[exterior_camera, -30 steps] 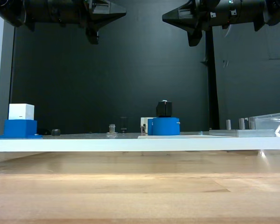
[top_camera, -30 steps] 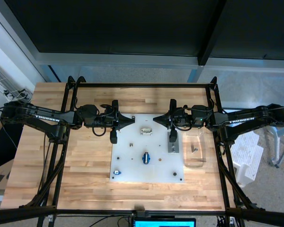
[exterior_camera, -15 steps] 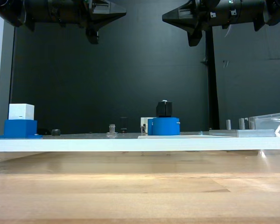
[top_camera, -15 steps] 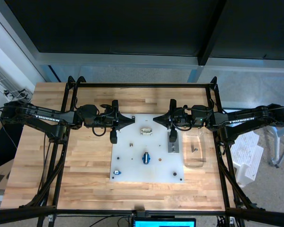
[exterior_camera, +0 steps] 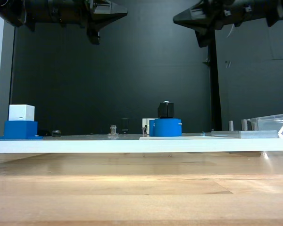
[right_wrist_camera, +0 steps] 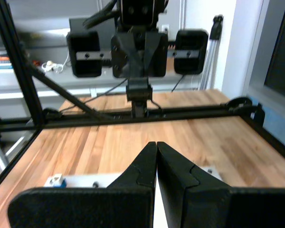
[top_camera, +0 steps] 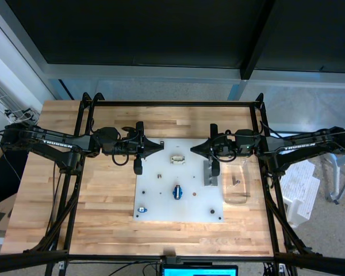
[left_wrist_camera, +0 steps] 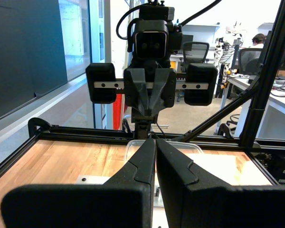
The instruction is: Pick the 16mm cylinder and install on the taskboard
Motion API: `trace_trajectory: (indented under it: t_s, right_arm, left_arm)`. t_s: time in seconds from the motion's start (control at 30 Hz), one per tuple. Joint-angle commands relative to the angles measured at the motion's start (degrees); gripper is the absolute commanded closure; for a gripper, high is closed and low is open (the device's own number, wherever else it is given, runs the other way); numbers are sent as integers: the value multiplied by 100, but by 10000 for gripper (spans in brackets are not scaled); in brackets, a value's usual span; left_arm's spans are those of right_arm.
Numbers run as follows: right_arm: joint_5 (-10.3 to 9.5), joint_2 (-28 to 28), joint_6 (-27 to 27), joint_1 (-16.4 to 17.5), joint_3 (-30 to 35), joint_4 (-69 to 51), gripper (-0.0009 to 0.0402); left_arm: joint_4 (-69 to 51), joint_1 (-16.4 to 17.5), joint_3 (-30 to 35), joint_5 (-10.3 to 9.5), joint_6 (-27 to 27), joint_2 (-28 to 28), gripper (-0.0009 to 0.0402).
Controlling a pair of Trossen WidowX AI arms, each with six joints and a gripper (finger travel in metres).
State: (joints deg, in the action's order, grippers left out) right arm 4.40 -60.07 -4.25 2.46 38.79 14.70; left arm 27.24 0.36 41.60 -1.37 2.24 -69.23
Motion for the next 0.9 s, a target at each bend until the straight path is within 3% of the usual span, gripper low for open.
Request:
trace_trajectory:
  t_s: [0.03, 0.23, 0.53, 0.9]
  right_arm:
    - [-4, 192, -151, 63, 2, -494, 393]
    - [7, 415, -284, 289, 85, -1445, 393]
    - [59, 409, -304, 610, 789, -3493, 393]
    - [57, 409, -796, 879, 1394, -5875, 393]
  left_arm:
    - [2, 0, 2, 2, -2, 0, 392]
    - [2, 2, 2, 2, -2, 0, 392]
    - [2, 2, 2, 2, -2, 0, 392]
    - [2, 2, 2, 2, -2, 0, 392]
